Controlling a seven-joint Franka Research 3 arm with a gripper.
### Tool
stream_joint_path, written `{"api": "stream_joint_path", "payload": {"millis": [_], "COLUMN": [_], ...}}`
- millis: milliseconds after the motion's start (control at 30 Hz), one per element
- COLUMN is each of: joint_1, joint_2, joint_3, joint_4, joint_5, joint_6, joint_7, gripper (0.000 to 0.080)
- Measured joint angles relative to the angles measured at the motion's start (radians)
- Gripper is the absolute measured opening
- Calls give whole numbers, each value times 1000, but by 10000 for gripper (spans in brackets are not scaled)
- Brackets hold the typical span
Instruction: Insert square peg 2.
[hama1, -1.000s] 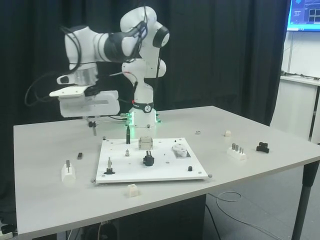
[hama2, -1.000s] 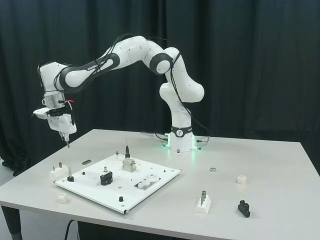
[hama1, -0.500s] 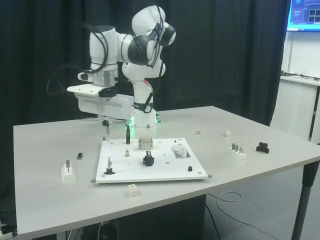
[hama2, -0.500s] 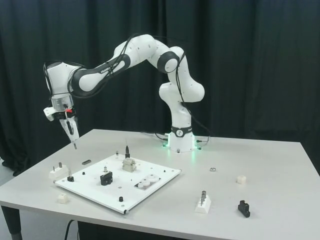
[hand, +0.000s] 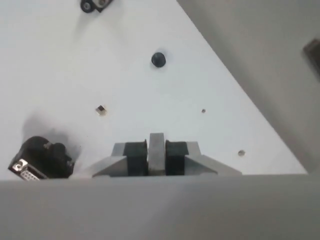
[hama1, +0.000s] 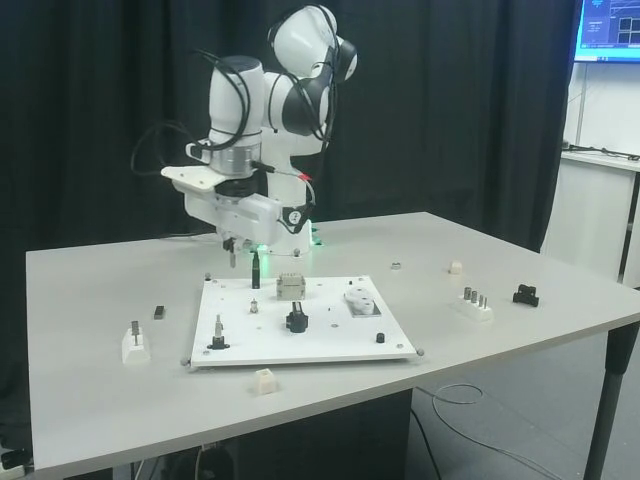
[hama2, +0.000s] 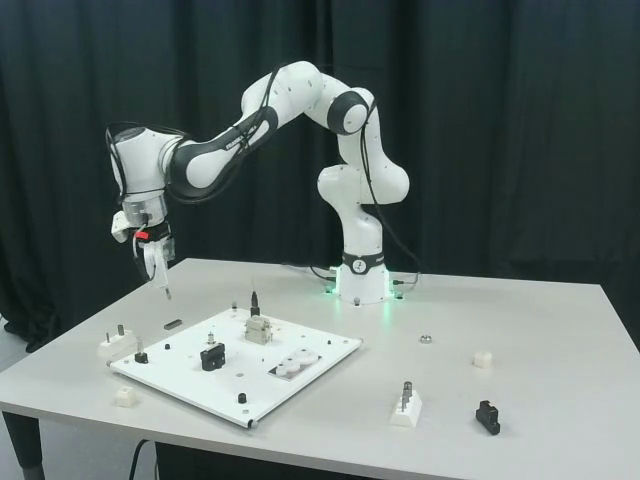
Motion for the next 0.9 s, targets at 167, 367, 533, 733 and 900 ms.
{"api": "stream_joint_path", "payload": {"millis": [167, 367, 533, 733, 900], "joint_1": [15, 29, 44, 59, 66], "joint_2": [-60, -118, -139, -140, -138], "joint_3": [21, 41, 47, 49, 52], "joint_4": [-72, -156, -213, -255, -276], "joint_5": [-49, -75, -85, -90, -92], "joint_6": [64, 174, 276, 357, 394], "joint_7": [118, 290, 401, 539, 644], "gripper": [71, 71, 71, 71, 71]}}
